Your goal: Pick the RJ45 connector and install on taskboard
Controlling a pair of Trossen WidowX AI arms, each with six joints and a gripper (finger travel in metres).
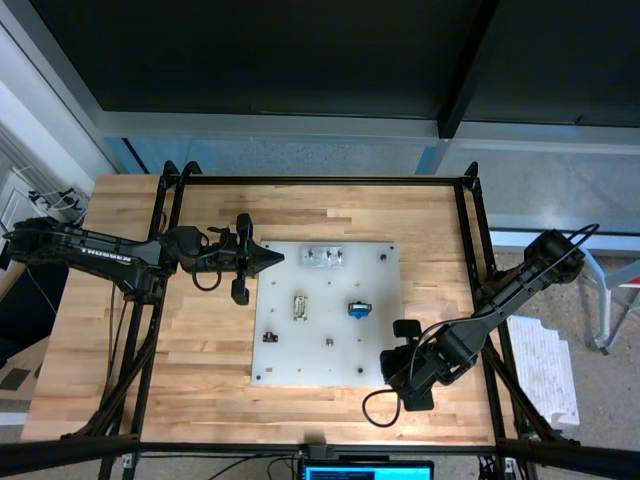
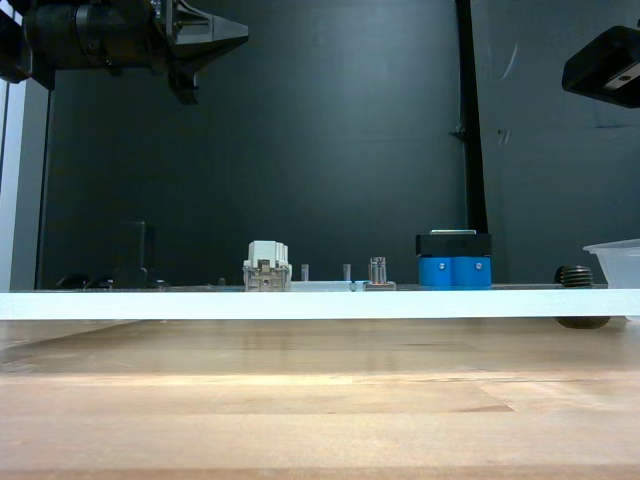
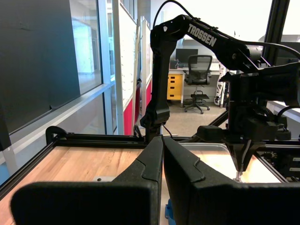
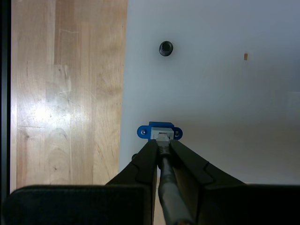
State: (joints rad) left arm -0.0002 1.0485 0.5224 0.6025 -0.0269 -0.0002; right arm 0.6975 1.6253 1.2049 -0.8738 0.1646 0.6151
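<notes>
While the right end effector (image 4: 161,143) is clamped on the tiny pale silvery-clear RJ45 connector (image 4: 162,137), with a grey cable stub (image 4: 171,197) running back between its fingers, the plug tip lines up with a small blue two-eared fitting (image 4: 142,132). That fitting sits just inside the edge of the large white square flat taskboard (image 4: 225,93). Cannot tell if the plug is seated in the fitting or just above it. Round black knob (image 4: 165,48) sits on the board farther along the same edge, apart from the plug. Light wooden surface (image 4: 70,93) lies beside the board edge.

High view: right arm comes in from the right, its end effector at lower right of frame over the board's near right corner. Left end effector (image 1: 279,259) is upper left of centre, fingers together into one point, aimed right, over the board's left edge near the far corner. Low view puts it at upper left of frame, well above the board.

Board fittings in high view: silver block (image 1: 325,257) near the far edge, cream rectangular socket (image 1: 299,307) left of centre, blue block with black top (image 1: 358,309) right of centre. Clear plastic tray (image 2: 615,262) shows at the right edge of the low view.
</notes>
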